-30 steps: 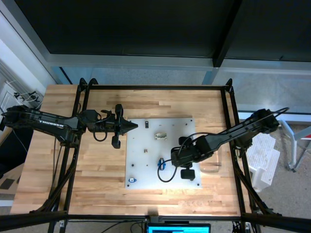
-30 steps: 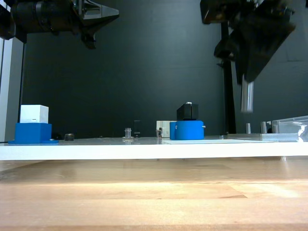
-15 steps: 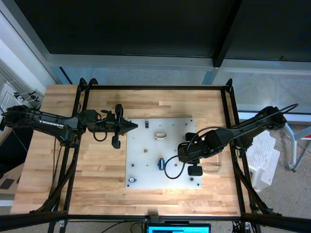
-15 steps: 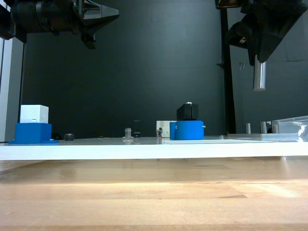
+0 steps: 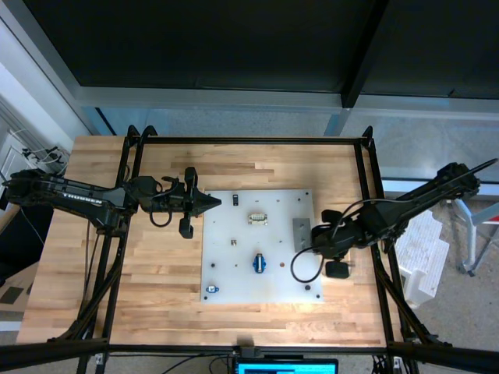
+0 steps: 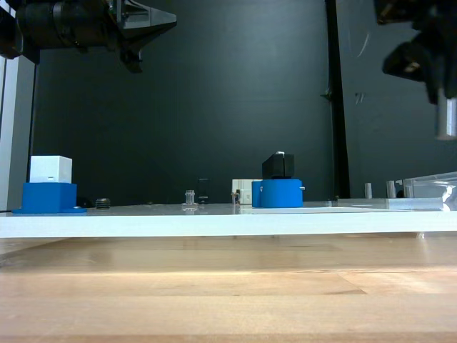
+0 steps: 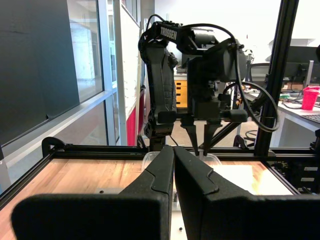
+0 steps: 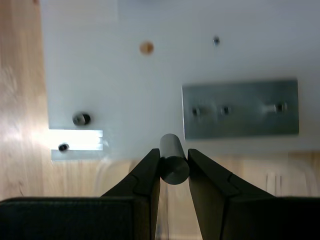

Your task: Remove the 16mm cylinder and place in the container

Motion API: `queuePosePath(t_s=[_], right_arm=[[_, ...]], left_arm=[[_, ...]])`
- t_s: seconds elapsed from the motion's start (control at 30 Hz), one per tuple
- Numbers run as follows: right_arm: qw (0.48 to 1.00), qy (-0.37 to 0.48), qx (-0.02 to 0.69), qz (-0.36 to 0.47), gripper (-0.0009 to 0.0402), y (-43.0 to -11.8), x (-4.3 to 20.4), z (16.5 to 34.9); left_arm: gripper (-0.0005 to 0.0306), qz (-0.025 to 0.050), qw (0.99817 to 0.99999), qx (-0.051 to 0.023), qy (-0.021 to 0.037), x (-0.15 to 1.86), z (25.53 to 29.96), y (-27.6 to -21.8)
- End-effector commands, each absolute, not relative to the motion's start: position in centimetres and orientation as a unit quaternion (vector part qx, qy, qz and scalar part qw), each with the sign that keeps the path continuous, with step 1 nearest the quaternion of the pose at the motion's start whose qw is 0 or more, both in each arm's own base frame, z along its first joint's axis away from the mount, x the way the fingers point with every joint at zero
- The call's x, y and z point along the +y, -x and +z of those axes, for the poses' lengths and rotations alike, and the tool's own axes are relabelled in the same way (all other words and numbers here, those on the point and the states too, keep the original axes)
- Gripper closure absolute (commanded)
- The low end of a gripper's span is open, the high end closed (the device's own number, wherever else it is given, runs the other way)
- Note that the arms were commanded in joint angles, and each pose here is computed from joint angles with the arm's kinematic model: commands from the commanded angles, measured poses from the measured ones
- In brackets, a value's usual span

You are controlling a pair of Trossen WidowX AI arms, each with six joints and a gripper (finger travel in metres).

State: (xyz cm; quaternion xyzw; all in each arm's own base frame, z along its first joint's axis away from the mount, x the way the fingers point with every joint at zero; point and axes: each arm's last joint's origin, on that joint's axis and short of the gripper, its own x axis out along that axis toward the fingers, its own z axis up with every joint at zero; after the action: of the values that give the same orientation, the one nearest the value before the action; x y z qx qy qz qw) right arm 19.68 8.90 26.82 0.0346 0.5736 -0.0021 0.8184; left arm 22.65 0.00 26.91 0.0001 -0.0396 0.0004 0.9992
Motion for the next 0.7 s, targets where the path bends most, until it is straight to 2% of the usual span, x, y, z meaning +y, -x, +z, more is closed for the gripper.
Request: queuePosePath(t_s=[0.03, 0.4, 0.5, 0.7], right_arm=[[0.815, -0.038, 0.578, -0.005, 0.0391, -18.3, 8.6, 26.2], [0.784, -0.039, 0.618, -0.035, 0.0387, -15.4, 7.6, 22.2], [0.778, -0.034, 0.627, -0.039, 0.0366, -15.1, 7.4, 21.5], [0.777, -0.033, 0.628, -0.039, 0.0301, -15.1, 7.4, 21.4]], left_arm=[[0.03, 0.0002, 0.99922, -0.0394, -0.0001, 0.0, 26.9, -22.65], [0.03, 0.0004, 0.99922, -0.0394, -0.0003, 0.01, 26.9, -22.65], [0.03, 0.0004, 0.99922, -0.0394, -0.0001, 0.01, 26.9, -22.65], [0.03, 0.0004, 0.99922, -0.0394, -0.0001, 0.01, 26.9, -22.65]])
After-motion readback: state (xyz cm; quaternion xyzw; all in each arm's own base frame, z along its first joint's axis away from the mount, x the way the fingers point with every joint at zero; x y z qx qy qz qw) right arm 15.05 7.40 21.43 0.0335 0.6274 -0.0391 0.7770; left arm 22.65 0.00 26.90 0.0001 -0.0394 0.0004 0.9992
